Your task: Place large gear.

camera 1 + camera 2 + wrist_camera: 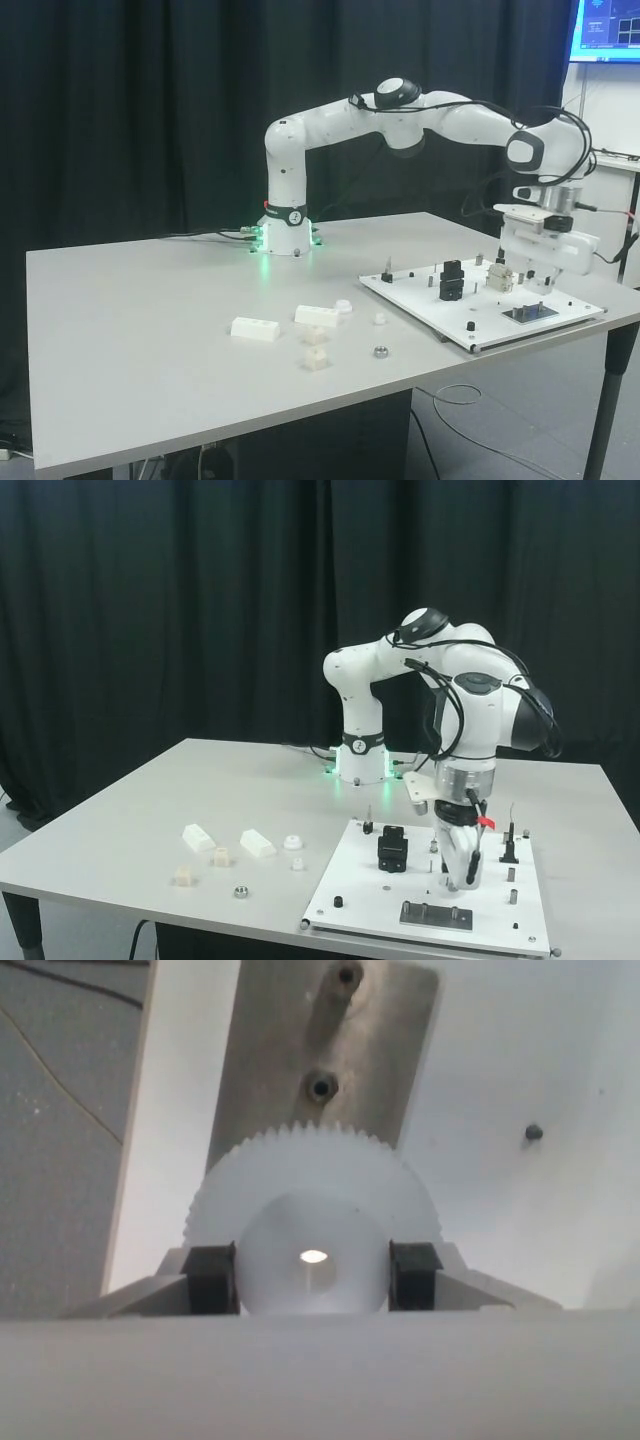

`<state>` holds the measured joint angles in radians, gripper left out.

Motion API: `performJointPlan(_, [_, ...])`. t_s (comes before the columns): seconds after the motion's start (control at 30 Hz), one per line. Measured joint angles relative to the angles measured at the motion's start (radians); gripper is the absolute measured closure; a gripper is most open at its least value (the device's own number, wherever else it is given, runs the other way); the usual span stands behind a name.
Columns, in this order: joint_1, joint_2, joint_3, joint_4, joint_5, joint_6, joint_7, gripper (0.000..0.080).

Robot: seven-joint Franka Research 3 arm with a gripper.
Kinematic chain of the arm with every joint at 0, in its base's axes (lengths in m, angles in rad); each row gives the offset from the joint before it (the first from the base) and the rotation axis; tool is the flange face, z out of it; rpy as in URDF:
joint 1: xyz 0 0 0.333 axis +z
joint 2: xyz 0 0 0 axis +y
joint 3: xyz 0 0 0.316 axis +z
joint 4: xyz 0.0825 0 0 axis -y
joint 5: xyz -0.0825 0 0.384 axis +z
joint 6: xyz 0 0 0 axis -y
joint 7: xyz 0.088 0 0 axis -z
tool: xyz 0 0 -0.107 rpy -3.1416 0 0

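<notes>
White toothed plastic large gear (312,1195) clamped in my fingers (211,1277) | hovered over white board's (420,304) grey plate (320,1050) | next: lower, align.

I am looking into a robot lab. My white robot arm (400,115) is bolted to a grey table (150,320). Black curtains (180,600) hang all around, and a screen (608,30) glows in one corner.

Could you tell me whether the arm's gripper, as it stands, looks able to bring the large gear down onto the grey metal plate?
Probably yes: the gripper holds the large gear just above the grey metal plate, with nothing between them.
</notes>
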<state>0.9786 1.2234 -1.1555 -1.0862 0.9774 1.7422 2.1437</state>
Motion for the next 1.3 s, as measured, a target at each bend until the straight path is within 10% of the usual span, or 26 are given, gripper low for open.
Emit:
performJointPlan(0.57, [-0.015,0.003,-0.010,-0.014,-0.130,-0.037,0.044,0.0479])
performJointPlan(1.3, [-0.003,0.043,-0.108,-0.055,-0.236,-0.191,-0.063,0.0479])
